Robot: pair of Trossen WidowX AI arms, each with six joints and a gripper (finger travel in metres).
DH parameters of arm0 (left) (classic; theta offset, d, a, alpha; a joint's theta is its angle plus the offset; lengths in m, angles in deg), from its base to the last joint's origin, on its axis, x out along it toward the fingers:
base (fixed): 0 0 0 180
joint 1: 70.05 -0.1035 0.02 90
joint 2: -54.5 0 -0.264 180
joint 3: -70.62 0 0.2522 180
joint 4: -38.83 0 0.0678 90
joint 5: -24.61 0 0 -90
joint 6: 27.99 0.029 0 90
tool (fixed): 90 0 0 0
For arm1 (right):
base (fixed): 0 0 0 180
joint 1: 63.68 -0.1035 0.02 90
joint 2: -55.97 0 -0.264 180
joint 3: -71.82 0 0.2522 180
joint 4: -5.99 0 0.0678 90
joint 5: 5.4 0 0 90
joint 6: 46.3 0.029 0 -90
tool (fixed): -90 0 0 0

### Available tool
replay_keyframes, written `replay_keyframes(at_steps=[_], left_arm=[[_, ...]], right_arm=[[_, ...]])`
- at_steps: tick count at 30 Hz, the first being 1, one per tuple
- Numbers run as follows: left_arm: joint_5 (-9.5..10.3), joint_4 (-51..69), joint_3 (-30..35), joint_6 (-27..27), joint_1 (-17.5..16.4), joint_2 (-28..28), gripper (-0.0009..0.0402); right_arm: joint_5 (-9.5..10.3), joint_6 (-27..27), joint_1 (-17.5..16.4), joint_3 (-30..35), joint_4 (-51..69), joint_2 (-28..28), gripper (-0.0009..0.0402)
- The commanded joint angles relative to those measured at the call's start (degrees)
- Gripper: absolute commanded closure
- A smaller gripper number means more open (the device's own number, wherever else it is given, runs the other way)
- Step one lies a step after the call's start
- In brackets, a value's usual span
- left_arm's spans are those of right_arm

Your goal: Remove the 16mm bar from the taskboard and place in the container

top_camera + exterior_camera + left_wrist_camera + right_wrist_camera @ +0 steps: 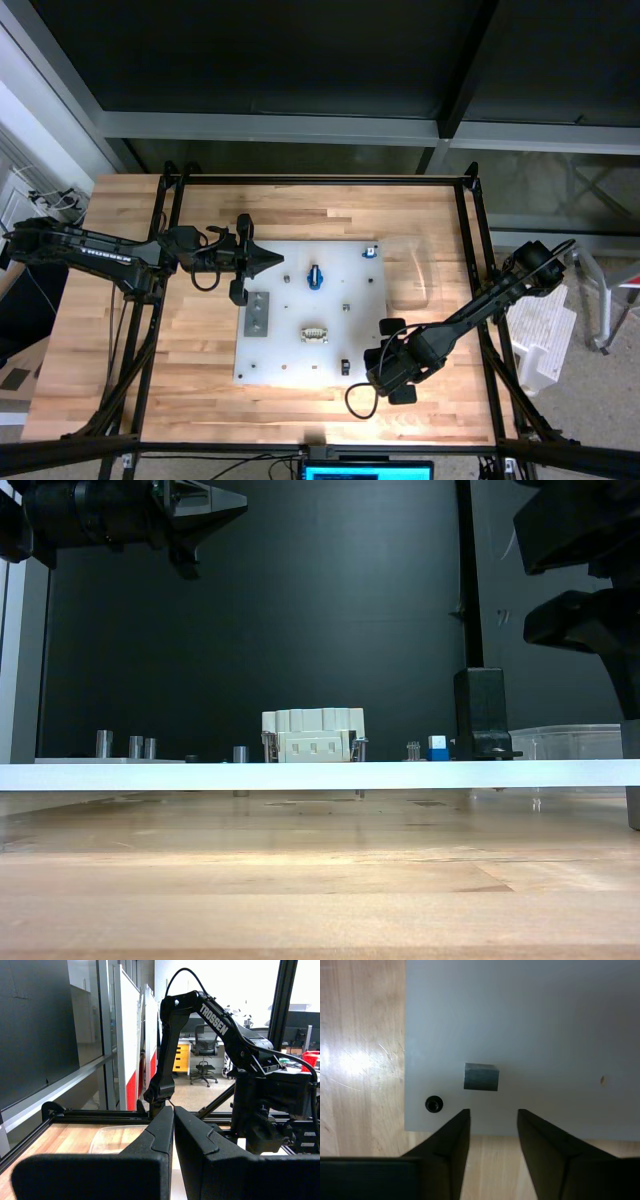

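So, the bar is found standing on the board, close to its near-right corner, a short grey block with a flat top. A small black screw is seen right in that corner, just beside the bar.

The right claw is held over the board's right edge, pointed down and leftward at that corner. Its fingers are spread wide, and nothing is pinched between them. In the right wrist view the bar sits just ahead of the fingertips, roughly in line with the gap but shifted a bit toward the near-side finger. No contact can be made out: a strip of bare white board is visible between the tips and the bar. How high the claw hangs above the board can't really be told from that view, though in the low view it is shown clearly up off the board.

The left claw is parked high over the far-left corner of the board, aimed to the right, with its fingers pressed together and only a hairline seam left between them. It is kept well apart from the bar.

The container is set on the bench just off the board's right edge, toward the far side, well apart from the bar. Nothing can be made out inside it.
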Motion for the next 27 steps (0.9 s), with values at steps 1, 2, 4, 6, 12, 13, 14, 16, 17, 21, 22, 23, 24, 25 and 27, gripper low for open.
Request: replay_keyframes(at_steps=[1,2,4,6,12,13,14,16,17,21,22,23,24,25,27], left_arm=[[-0.02,0.0,0.0,0.0,0.0,0.0,0.0393],[-0.02,0.0,0.0,0.0,0.0,0.0,0.0393],[-0.02,0.0,0.0,0.0,0.0,0.0,0.0393],[-0.02,0.0,0.0,0.0,0.0,0.0,0.0393],[-0.02,0.0,0.0,0.0,0.0,0.0,0.0393],[-0.02,0.0,0.0,0.0,0.0,0.0,0.0393],[-0.02,0.0,0.0,0.0,0.0,0.0,0.0393],[0.00,0.0,0.0,0.0,0.0,0.0,0.0393],[-0.02,0.0,0.0,0.0,0.0,0.0,0.0393],[-0.02,0.0,0.0,0.0,0.0,0.0,0.0393],[-0.02,0.0,0.0,0.0,0.0,0.0,0.0393],[-0.02,0.0,0.0,0.0,0.0,0.0,0.0393],[-0.02,0.0,0.0,0.0,0.0,0.0,0.0393],[-0.02,0.0,0.0,0.0,0.0,0.0,0.0393],[-0.02,0.0,0.0,0.0,0.0,0.0,0.0393]], right_arm=[[-0.07,0.0,0.0,-0.2,-0.3,0.0,0.0314],[-0.07,0.0,0.0,-0.2,-0.3,0.0,0.0326],[-0.09,0.0,0.0,-0.3,-0.4,0.0,0.0350],[-0.07,0.0,0.0,-0.4,-0.4,0.0,0.0374],[-0.09,-0.1,0.0,-0.4,-0.4,-0.2,0.0386],[-0.09,-0.1,0.0,-0.4,-0.4,-0.2,0.0386],[-0.07,-0.1,0.0,-0.4,-0.4,-0.2,0.0387],[-0.09,-0.1,0.0,-0.4,-0.4,-0.3,0.0391],[-0.07,-0.1,0.0,-0.4,-0.4,-0.3,0.0394],[-0.07,-0.1,0.0,-0.4,-0.3,-0.7,0.0392],[-0.07,-0.1,0.1,-0.4,-0.1,-1.0,0.0392],[-0.07,-0.1,0.0,-0.4,0.1,-1.2,0.0394],[-0.09,-0.1,0.1,-0.4,0.3,-1.4,0.0394],[-0.09,-0.1,0.1,-0.4,0.6,-1.8,0.0393],[-0.09,-0.1,0.1,-0.4,1.0,-2.5,0.0393]])
